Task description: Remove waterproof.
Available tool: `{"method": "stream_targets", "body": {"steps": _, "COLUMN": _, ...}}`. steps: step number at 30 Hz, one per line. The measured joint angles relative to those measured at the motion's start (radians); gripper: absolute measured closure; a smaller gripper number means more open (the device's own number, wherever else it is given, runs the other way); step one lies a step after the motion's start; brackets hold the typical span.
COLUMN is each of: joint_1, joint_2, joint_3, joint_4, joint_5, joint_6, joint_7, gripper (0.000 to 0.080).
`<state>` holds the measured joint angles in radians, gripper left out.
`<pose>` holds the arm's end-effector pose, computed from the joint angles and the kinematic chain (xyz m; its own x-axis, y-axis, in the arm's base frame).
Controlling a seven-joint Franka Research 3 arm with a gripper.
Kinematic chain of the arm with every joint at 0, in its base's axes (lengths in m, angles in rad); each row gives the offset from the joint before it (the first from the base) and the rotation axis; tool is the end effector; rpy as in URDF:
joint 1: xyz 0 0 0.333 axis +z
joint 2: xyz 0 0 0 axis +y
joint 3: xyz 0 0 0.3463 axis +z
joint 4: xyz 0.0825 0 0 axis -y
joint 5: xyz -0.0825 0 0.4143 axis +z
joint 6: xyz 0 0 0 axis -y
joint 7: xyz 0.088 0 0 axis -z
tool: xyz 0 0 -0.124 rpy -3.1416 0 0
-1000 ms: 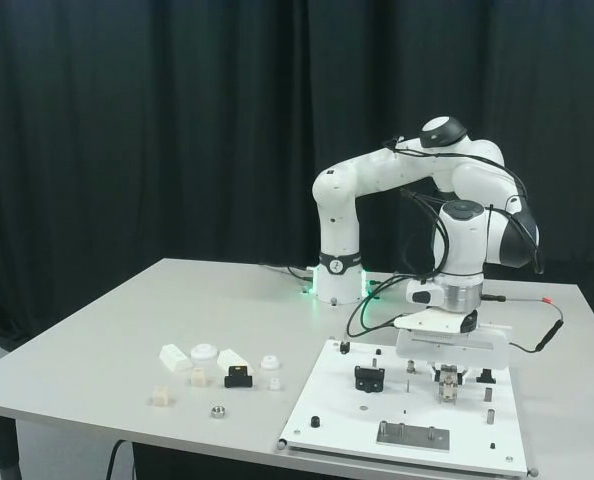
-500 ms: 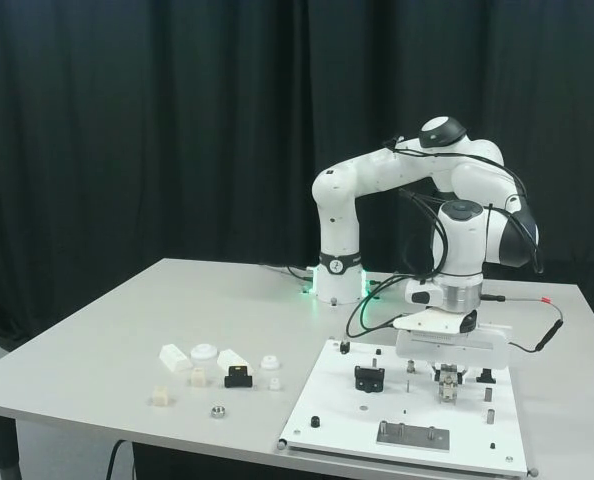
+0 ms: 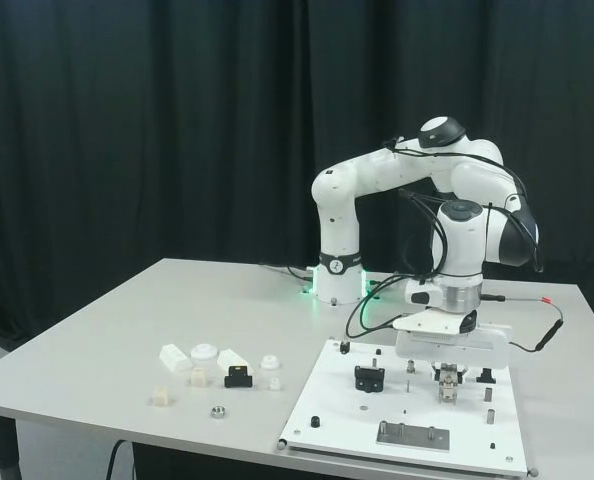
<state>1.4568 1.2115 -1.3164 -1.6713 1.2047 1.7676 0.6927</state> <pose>0.6074 0.3371 0.2202 0.6891 -0.7232 -0.0460 -0.7204 -0.6906 0.0639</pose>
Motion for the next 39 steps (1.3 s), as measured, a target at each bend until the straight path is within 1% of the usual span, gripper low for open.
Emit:
{"method": "stream_targets", "body": {"steps": 15, "joint_1": -0.009, "joint_2": 0.000, "joint_3": 0.000, "joint_4": 0.012, "joint_5": -0.004, "joint_6": -0.015, "joint_7": 0.000, "gripper": 0.0490}}
{"method": "stream_targets", "body": {"steps": 20, "joint_1": -0.010, "joint_2": 0.000, "joint_3": -0.005, "joint_4": 0.017, "joint_5": -0.009, "joint_6": -0.022, "joint_7": 0.003, "gripper": 0.0490}}
{"method": "stream_targets", "body": {"steps": 27, "joint_1": -0.011, "joint_2": -0.003, "joint_3": -0.049, "joint_4": 0.047, "joint_5": -0.025, "joint_6": -0.057, "joint_7": 0.023, "gripper": 0.0490}}
{"method": "stream_targets", "body": {"steps": 33, "joint_1": -0.012, "joint_2": -0.004, "joint_3": -0.094, "joint_4": 0.083, "joint_5": -0.049, "joint_6": -0.119, "joint_7": 0.024, "gripper": 0.0490}}
{"method": "stream_targets", "body": {"steps": 39, "joint_1": -0.012, "joint_2": -0.004, "joint_3": -0.116, "joint_4": 0.104, "joint_5": -0.069, "joint_6": -0.161, "joint_7": 0.024, "gripper": 0.0490}}
